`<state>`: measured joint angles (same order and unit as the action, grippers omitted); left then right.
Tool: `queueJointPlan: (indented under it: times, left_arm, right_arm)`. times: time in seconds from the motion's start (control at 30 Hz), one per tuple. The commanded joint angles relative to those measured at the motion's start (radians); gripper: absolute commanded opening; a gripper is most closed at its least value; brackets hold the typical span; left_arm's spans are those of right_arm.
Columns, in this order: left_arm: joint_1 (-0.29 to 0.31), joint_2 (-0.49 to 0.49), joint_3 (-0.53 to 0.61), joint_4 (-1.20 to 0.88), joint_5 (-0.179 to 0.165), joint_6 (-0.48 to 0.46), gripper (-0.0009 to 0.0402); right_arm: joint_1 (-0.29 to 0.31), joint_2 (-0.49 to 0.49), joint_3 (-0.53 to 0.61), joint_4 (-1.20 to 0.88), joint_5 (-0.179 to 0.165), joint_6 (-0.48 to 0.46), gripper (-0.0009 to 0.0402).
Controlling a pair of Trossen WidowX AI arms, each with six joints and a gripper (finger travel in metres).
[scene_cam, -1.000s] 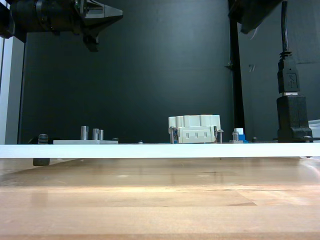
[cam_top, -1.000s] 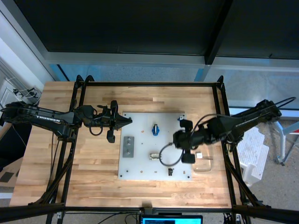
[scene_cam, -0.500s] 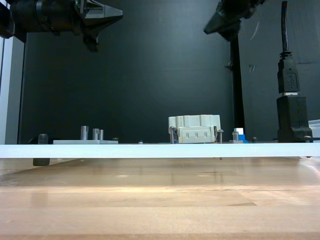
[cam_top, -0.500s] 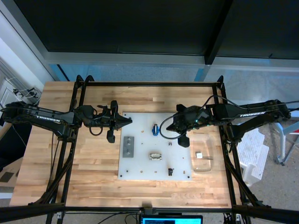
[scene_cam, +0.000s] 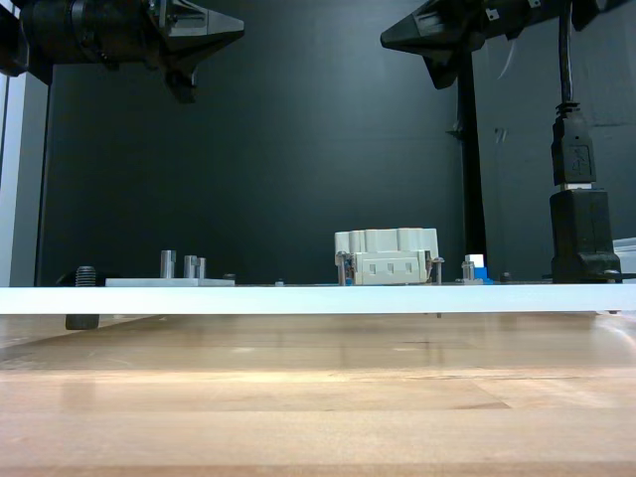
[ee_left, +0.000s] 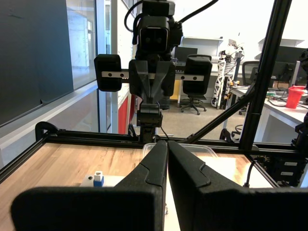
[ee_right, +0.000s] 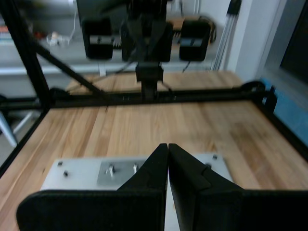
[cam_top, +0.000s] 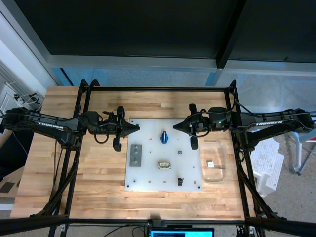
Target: Pick the USB connector and install on taskboard
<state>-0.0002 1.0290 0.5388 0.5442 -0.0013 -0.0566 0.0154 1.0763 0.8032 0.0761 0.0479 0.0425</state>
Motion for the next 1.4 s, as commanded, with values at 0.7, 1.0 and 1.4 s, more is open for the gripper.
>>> queueJointPlan:
  times: [0.7, 1.0, 1.4]
  left_arm:
    - [0.0, 0.0, 0.0, 0.0, 0.0, 0.0, 0.0]
    - [0.0, 0.0, 0.0, 0.0, 0.0, 0.0, 0.0]
    - [0.0, 0.0, 0.0, 0.0, 0.0, 0.0, 0.0]
  right_arm:
    - [-0.046, -0.054, -0.187, 0.341, -0.05, 0.007, 0.0]
    - [-0.046, -0.053, -0.187, 0.341, -0.05, 0.002, 0.0]
    - [-0.046, -0.054, -0.203, 0.351, -0.049, -0.001, 0.0]
